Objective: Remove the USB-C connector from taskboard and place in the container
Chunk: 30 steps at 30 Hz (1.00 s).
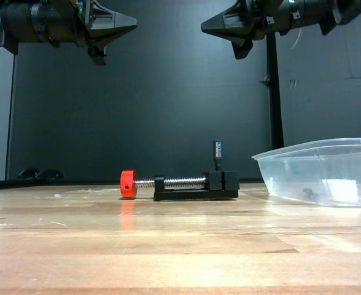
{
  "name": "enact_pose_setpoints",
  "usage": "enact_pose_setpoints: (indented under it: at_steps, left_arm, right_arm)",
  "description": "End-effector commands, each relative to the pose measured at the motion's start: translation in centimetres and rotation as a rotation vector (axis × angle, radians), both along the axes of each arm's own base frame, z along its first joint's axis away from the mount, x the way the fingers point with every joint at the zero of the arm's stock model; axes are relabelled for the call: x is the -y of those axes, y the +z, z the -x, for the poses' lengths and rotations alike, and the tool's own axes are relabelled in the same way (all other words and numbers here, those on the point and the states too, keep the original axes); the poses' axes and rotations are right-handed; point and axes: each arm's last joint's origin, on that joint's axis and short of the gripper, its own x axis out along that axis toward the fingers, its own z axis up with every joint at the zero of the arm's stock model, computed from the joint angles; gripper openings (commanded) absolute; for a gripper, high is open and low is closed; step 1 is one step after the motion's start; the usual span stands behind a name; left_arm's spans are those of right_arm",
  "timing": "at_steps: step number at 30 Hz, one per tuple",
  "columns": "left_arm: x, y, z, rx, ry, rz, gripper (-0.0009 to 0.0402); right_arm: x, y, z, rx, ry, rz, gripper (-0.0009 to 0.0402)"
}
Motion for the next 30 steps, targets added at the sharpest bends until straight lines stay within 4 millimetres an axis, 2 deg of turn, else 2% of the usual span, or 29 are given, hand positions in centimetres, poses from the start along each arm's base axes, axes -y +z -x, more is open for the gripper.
enact_pose_setpoints:
  at_steps: [1,17,30]
  left_arm:
    - [0.0,0.0,0.0,0.000,0.000,0.000,0.0000]
    - [0.0,0.0,0.0,0.000,0.000,0.000,0.0000]
    - [0.0,0.0,0.0,0.000,0.000,0.000,0.0000]
  right_arm:
    - [0.3,-0.4,0.4,0.034,0.005,-0.032,0.0000]
    - [1.0,-1.2,2.3,0.132,-0.003,-0.062,0.0000]
    - [0.9,-1.3,2.5,0.140,0.008,-0.065,0.0000]
